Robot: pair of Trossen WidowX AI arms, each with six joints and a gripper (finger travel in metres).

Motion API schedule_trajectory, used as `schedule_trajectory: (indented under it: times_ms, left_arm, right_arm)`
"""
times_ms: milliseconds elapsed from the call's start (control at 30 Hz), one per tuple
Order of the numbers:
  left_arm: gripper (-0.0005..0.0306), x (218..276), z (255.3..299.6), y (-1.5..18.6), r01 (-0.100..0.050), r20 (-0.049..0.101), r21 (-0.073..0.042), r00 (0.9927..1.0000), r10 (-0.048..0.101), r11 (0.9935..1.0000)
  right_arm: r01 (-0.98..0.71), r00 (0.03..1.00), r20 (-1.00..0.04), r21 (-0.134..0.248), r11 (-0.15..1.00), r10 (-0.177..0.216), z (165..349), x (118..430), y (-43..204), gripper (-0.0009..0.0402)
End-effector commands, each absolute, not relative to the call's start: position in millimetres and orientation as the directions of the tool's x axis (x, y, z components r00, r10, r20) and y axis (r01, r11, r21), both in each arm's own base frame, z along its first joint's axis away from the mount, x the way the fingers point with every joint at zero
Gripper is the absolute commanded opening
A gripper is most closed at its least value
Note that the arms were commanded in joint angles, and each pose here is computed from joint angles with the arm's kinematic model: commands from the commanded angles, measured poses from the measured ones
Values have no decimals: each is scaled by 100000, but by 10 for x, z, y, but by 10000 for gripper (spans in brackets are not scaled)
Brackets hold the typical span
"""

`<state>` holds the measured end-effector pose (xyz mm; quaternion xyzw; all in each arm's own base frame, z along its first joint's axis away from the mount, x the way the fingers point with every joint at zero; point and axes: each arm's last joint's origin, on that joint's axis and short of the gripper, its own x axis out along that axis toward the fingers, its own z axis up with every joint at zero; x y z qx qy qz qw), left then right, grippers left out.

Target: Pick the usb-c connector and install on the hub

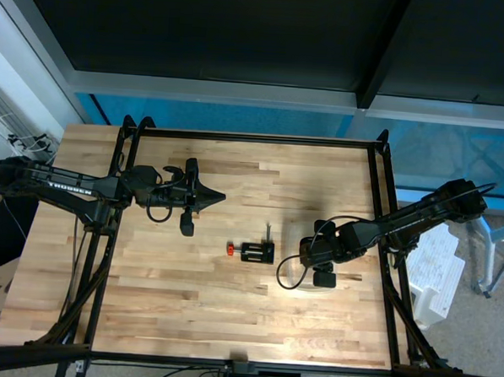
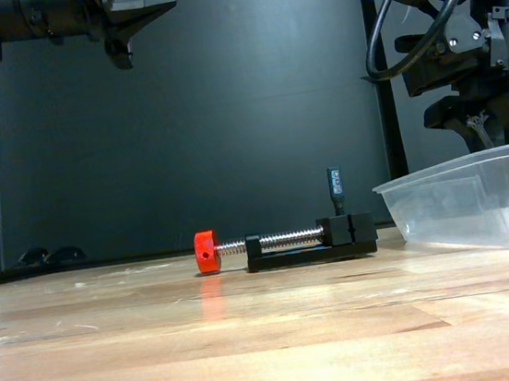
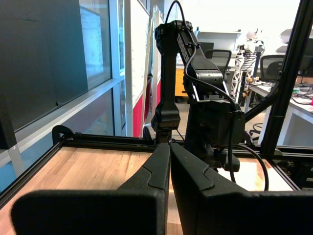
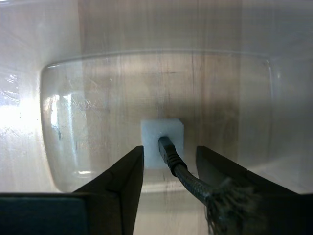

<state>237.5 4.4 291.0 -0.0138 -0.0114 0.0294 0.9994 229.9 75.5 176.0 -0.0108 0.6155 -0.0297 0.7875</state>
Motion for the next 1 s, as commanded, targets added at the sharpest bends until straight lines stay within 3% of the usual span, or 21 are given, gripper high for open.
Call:
schedule_trajectory:
  times_ms: [33,1000]
  left_arm:
    - [0,2375,2912,45,-5883,2267,-2794,99797,5947,99788]
    - [0,2375,2912,45,-5845,2267,-2793,99800,5909,99790]
  right_arm:
    - [3327,24556,-96769,-5070,99816,-5733,1754,2300,759,118]
    - [1616,24613,-96799,-4650,99879,-4905,1751,2296,769,13]
